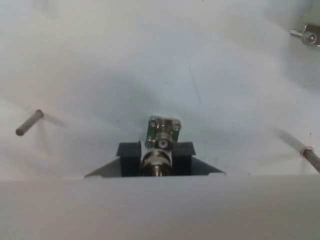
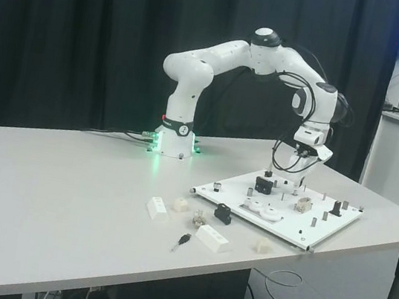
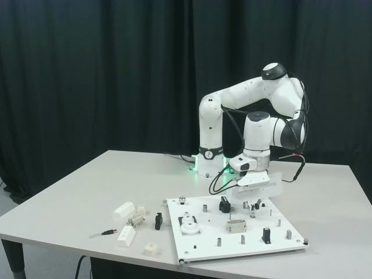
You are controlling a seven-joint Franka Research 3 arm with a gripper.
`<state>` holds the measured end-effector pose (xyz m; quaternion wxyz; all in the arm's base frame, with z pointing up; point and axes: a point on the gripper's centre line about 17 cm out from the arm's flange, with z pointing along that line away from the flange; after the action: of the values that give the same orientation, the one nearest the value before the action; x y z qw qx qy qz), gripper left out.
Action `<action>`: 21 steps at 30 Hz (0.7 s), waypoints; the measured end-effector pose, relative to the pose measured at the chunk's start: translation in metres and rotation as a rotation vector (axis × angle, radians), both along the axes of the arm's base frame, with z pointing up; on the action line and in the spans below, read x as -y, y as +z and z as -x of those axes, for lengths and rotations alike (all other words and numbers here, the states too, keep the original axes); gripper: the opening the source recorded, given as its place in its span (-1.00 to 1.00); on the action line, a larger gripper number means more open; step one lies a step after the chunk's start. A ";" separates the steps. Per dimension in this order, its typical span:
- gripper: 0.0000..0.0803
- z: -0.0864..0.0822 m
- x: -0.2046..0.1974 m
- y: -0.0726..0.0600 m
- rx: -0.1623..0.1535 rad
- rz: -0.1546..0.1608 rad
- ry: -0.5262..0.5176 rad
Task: Place BNC.
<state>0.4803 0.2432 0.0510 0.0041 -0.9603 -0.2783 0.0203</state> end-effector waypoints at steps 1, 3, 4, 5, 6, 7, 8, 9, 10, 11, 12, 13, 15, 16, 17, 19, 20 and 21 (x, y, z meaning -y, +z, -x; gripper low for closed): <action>-0.69 0.000 0.000 0.000 0.000 0.000 0.000; -0.69 0.000 0.000 0.000 0.001 0.000 -0.001; -0.69 -0.001 0.000 0.001 0.002 0.000 -0.001; -0.69 -0.001 0.000 0.001 0.003 0.000 -0.002; -0.69 -0.001 0.000 0.001 0.004 0.001 -0.002; -0.69 -0.002 0.001 0.002 0.006 0.001 -0.004; -0.69 -0.003 0.001 0.002 0.008 0.001 -0.005; -0.69 -0.003 0.002 0.003 0.010 0.002 -0.008; -0.69 -0.004 0.003 0.003 0.013 0.005 -0.013; -0.69 -0.005 0.004 0.004 0.015 0.007 -0.021; -0.69 -0.006 0.005 0.005 0.017 0.009 -0.029; -0.69 -0.007 0.007 0.007 0.020 0.012 -0.038; -0.69 -0.010 0.011 0.010 0.026 0.019 -0.057; -0.69 -0.011 0.013 0.011 0.030 0.023 -0.066; -0.69 -0.013 0.016 0.013 0.034 0.028 -0.076; -0.69 -0.017 0.023 0.016 0.042 0.039 -0.095; -0.69 -0.019 0.027 0.018 0.047 0.045 -0.106; -0.69 -0.021 0.032 0.020 0.052 0.051 -0.119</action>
<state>0.5009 0.2115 0.0706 -0.0264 -0.9751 -0.2202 0.0023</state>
